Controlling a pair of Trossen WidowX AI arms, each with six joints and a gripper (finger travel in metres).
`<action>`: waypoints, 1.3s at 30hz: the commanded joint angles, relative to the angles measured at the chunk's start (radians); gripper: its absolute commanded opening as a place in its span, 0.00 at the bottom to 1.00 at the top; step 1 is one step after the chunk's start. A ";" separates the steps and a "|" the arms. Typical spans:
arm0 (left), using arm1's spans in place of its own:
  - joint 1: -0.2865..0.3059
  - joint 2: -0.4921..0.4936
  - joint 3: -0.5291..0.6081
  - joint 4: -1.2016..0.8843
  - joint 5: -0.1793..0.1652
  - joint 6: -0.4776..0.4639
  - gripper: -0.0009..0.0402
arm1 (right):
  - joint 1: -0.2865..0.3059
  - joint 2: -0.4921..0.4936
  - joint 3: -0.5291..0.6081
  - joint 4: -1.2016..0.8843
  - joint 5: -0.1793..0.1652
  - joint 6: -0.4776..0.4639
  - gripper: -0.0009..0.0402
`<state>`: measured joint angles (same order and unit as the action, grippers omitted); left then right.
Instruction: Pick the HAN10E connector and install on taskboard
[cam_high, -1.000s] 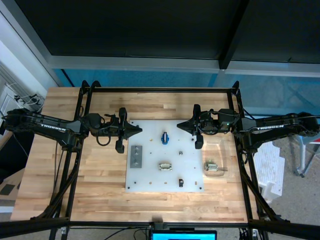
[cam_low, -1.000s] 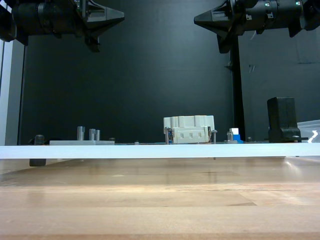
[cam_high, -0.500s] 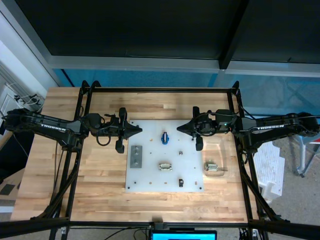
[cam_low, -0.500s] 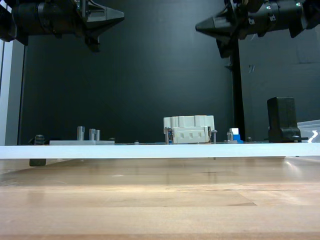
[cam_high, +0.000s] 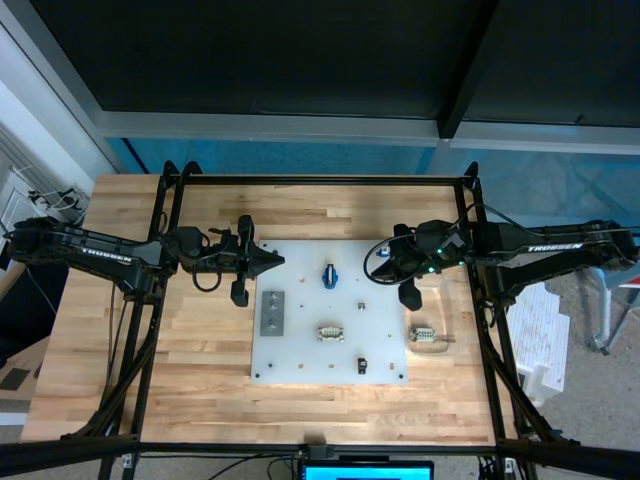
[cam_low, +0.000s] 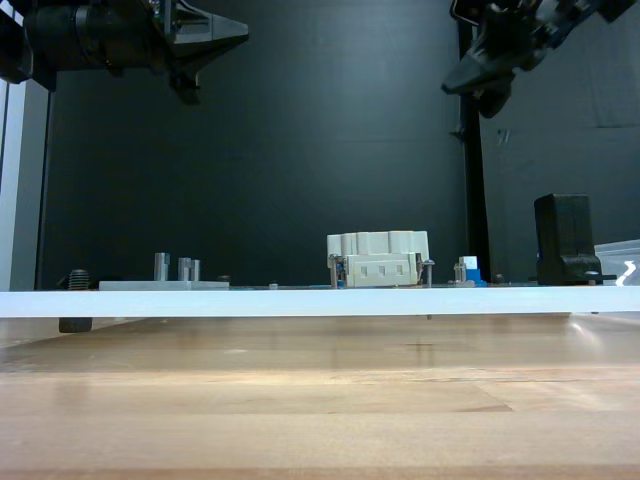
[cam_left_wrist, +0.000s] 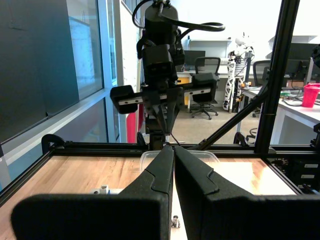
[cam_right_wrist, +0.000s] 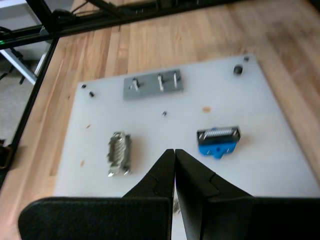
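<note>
The HAN10E connector, a small beige-grey block with metal ends, lies in a clear tray just right of the taskboard. A similar beige housing stands on the white plate. My right gripper hangs shut and empty high over the board's right half, nose tilted down, left of and beyond the tray. My left gripper is shut and empty, level above the board's far left corner.
The board carries a grey metal block, a blue piece and a small black part. A black frame rims the wooden table.
The right gripper has tipped from level to nose-down, and its wrist has shifted slightly right and toward the near edge. The left arm has not moved.
</note>
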<state>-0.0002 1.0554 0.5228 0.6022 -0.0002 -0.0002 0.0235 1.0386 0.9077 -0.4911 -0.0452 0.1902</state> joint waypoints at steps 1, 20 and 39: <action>0.000 0.000 0.000 0.000 0.000 0.000 0.02 | 0.017 0.002 0.041 -0.109 0.005 0.016 0.02; 0.000 0.000 0.000 0.000 0.000 0.000 0.02 | 0.175 0.006 0.133 -0.583 0.029 0.132 0.02; 0.000 0.000 0.000 0.000 0.000 0.000 0.02 | 0.448 0.126 0.132 -0.740 0.089 0.305 0.02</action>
<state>-0.0002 1.0554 0.5228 0.6022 -0.0002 0.0002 0.4671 1.1530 1.0409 -1.2308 0.0383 0.4892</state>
